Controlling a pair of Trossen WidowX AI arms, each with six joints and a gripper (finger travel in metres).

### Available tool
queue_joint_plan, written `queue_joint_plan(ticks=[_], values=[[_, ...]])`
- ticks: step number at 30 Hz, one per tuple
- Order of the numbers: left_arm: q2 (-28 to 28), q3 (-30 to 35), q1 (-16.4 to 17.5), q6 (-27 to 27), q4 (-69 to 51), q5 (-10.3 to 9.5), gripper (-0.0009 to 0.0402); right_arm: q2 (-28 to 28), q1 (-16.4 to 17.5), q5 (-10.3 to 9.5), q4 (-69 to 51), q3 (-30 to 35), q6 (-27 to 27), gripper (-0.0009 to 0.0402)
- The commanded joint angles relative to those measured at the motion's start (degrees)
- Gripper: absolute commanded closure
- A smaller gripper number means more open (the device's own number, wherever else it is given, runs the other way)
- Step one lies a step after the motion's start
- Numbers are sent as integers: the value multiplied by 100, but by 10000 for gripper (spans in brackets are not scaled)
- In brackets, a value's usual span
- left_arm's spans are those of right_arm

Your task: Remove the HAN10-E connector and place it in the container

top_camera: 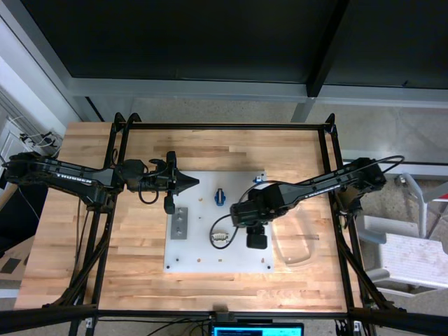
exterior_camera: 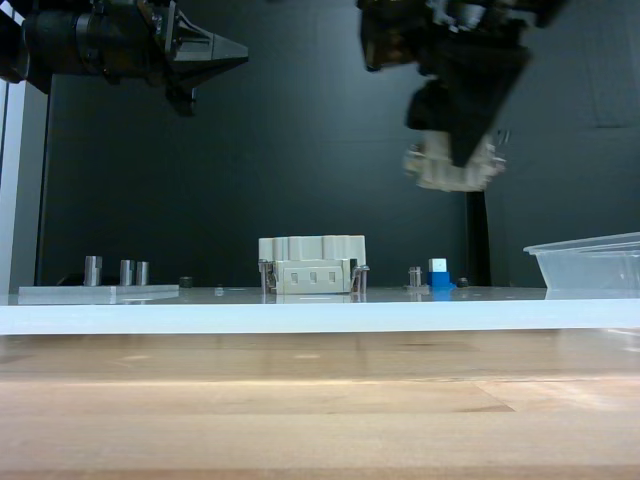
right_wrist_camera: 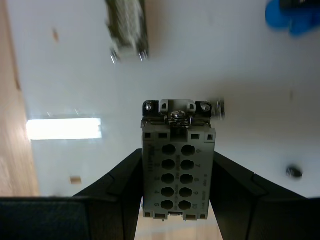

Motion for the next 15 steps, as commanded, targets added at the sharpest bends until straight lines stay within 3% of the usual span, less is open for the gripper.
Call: queue_joint_plan(ticks=[1, 15], values=[[2, 0, 2, 0, 2, 0, 393, -304, 7, 0, 31, -420, 214, 365], [0, 0, 2, 0, 0, 0, 393, -1244, 59, 4, 157, -1707, 741, 366]])
